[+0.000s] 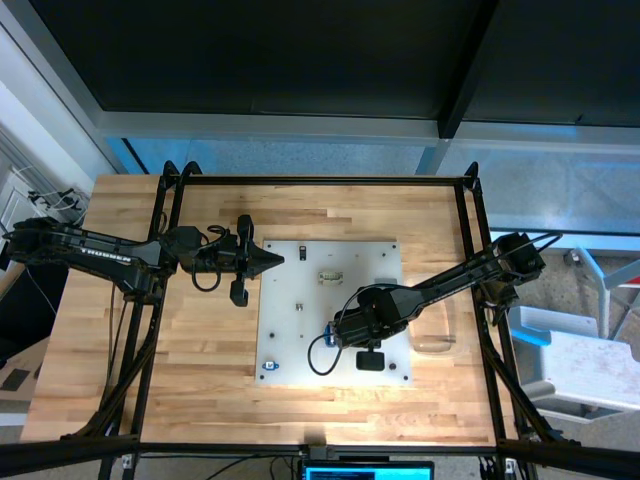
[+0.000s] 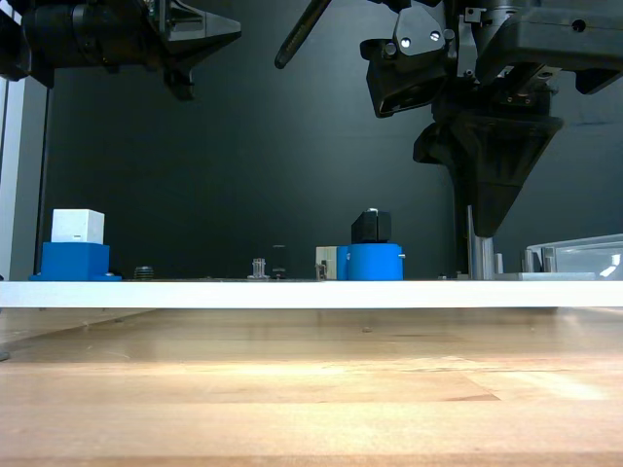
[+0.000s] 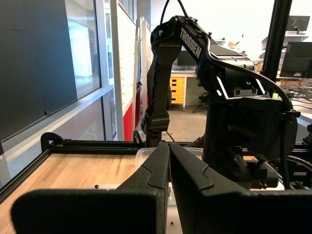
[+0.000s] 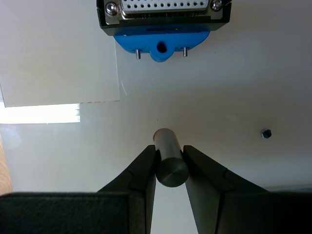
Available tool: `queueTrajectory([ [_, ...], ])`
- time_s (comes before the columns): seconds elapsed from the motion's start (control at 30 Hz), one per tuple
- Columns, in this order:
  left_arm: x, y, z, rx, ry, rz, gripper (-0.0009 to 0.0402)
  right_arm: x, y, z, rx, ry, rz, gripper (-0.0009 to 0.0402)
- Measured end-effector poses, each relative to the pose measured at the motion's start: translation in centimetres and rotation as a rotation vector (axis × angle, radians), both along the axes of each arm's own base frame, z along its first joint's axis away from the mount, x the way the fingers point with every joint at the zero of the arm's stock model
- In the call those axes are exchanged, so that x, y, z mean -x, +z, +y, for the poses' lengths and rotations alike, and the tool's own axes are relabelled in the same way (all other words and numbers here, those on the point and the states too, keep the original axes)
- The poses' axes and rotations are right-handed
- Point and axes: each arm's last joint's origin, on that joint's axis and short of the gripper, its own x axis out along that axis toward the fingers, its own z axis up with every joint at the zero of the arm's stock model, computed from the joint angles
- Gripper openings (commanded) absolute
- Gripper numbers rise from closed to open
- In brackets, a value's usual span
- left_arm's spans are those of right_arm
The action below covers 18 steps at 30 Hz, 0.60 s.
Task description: Pick the 16mm cylinder and place it in the taskboard
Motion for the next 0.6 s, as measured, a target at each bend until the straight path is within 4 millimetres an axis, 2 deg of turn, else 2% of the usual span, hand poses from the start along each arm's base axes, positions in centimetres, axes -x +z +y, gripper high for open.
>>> queueTrajectory([
  [0.6,0.00,-0.02,0.00,0.000,0.000,0.001,0.0000,-0.02,-0.01,0.07,-0.012,0.003,-0.002,0.0028],
])
